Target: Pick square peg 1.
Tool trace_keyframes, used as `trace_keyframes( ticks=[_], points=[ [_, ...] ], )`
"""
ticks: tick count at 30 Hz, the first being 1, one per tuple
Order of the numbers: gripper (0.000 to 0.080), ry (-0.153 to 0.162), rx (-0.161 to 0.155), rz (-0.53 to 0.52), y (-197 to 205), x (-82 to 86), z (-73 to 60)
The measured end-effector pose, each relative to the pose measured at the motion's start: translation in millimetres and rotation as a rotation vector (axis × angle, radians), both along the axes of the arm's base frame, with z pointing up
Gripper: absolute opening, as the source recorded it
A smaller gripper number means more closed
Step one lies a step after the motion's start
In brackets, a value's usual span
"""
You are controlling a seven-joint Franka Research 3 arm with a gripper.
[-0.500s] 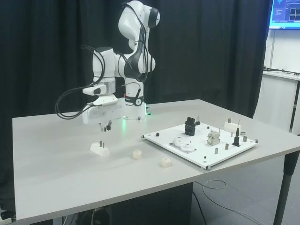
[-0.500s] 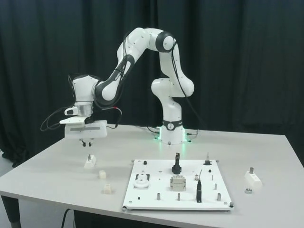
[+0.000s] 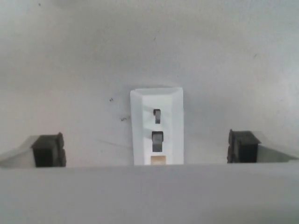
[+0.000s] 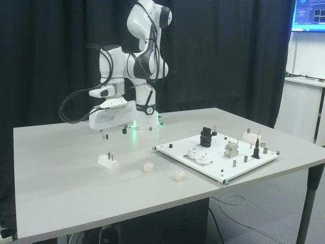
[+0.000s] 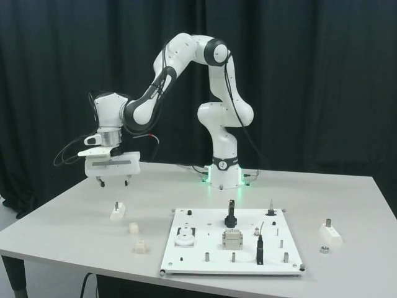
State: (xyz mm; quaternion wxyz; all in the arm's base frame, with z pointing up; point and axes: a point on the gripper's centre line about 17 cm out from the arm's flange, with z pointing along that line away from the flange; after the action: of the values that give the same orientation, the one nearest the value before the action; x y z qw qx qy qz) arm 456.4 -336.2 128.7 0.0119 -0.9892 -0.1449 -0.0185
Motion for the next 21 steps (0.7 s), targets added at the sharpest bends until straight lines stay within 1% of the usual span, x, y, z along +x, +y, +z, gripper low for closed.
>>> trace_keyframes(
  ticks=[5,6,8,11,16,21],
  points=[
    [0.0775,-0.001,-0.001,0.004,1.6,1.2,3.3],
    [0.0795,0.000,-0.003,0.003,1.8,1.4,3.6],
    [0.0795,0.002,-0.005,0.001,1.9,1.5,4.1],
    [0.0795,0.007,-0.011,-0.005,1.6,1.0,4.5],
    [0.0799,0.019,-0.020,-0.046,0.8,-0.4,4.3],
    [0.0800,0.028,-0.025,-0.045,1.7,-2.1,2.7]
  ],
)
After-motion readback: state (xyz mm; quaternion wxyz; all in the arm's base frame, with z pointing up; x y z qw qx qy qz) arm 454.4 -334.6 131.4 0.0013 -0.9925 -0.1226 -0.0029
